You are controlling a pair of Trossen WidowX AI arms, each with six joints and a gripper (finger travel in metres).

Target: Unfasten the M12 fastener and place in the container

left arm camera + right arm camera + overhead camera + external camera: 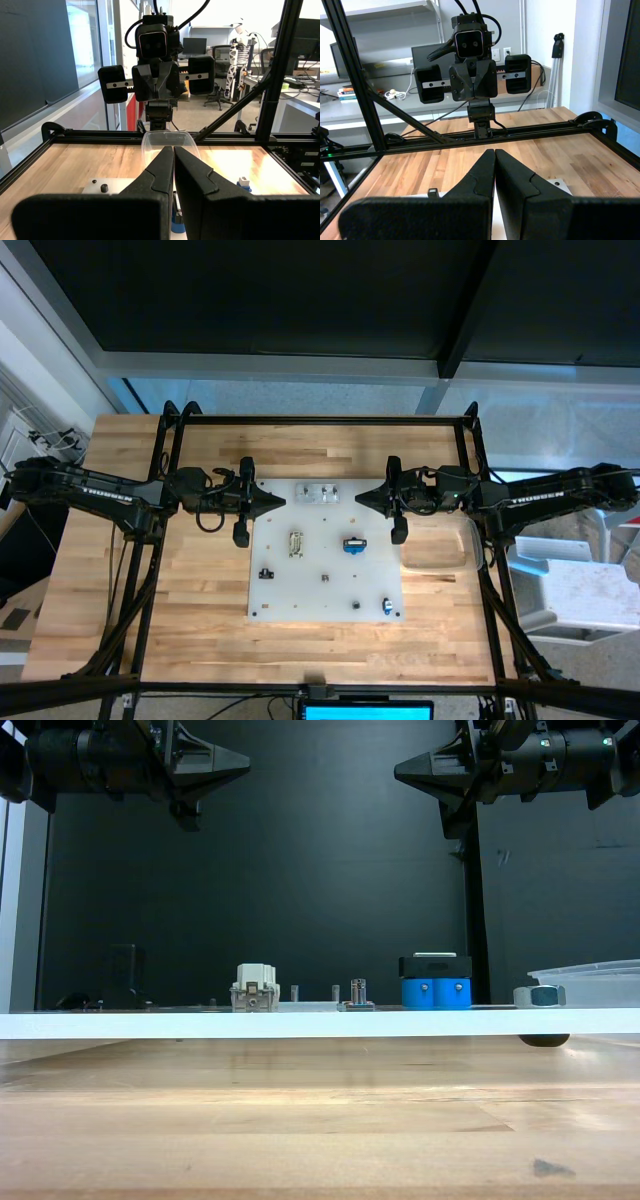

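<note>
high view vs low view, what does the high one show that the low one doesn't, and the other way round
Only the high view: the floor of the container, wood showing through, right of the white board, and the left end effector and right end effector over the board's far part. Only the low view: how high they hang above the board. Both: the blue connector block on the board, and the end effectors' tips facing each other, touching nothing.

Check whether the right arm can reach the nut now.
Probably yes: the right hand hangs shut, high over the far side of the board, with nothing between it and the nut; the left hand hangs opposite, also shut.
</note>
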